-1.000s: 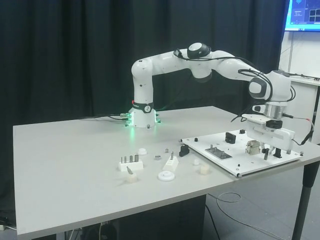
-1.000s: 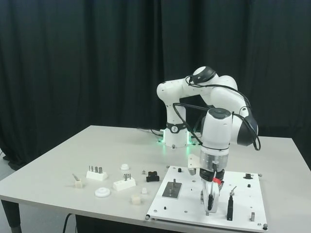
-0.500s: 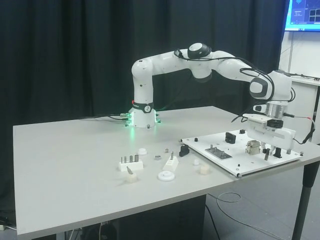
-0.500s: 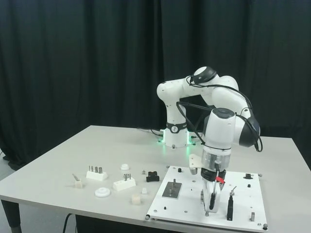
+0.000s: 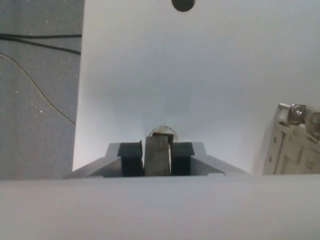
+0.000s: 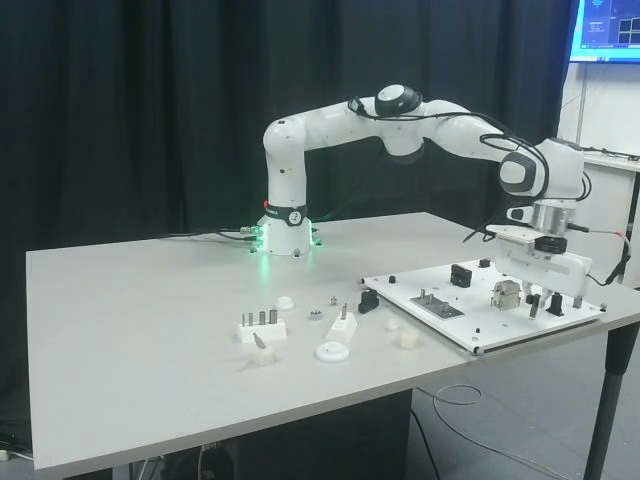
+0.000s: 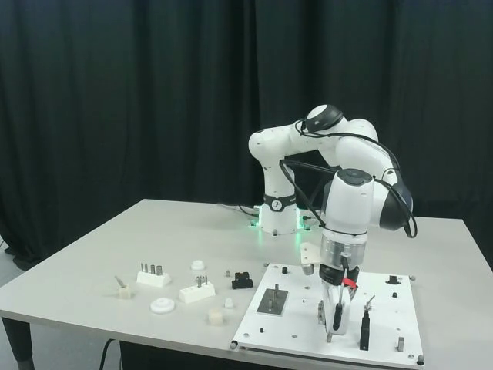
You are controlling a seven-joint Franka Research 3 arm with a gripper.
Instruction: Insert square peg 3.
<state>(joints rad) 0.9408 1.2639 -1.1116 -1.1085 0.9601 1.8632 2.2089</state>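
Observation:
My gripper (image 5: 157, 150) is shut on a grey square peg (image 5: 157, 159), held upright between the two black fingers (image 5: 131, 157). Just under the peg's tip a small round socket (image 5: 161, 132) shows in the white board (image 5: 200, 85). In the second room view the gripper (image 7: 331, 327) points straight down near the board's (image 7: 293, 327) front edge, with the peg's tip (image 7: 330, 337) at or just above the surface. The first room view has the gripper (image 6: 533, 303) over the board's (image 6: 470, 325) right part.
A metal fixture (image 5: 295, 142) stands close beside the gripper, and a black upright piece (image 7: 363, 330) on its other side. The board also carries a grey plate with a post (image 7: 273, 301). On the table lie a white peg holder (image 6: 261, 322), white parts (image 6: 333, 351) and a black block (image 6: 369, 300).
The wrist and forearm have shifted slightly up and toward the board's right side. The fingertips with the peg stay over nearly the same spot.

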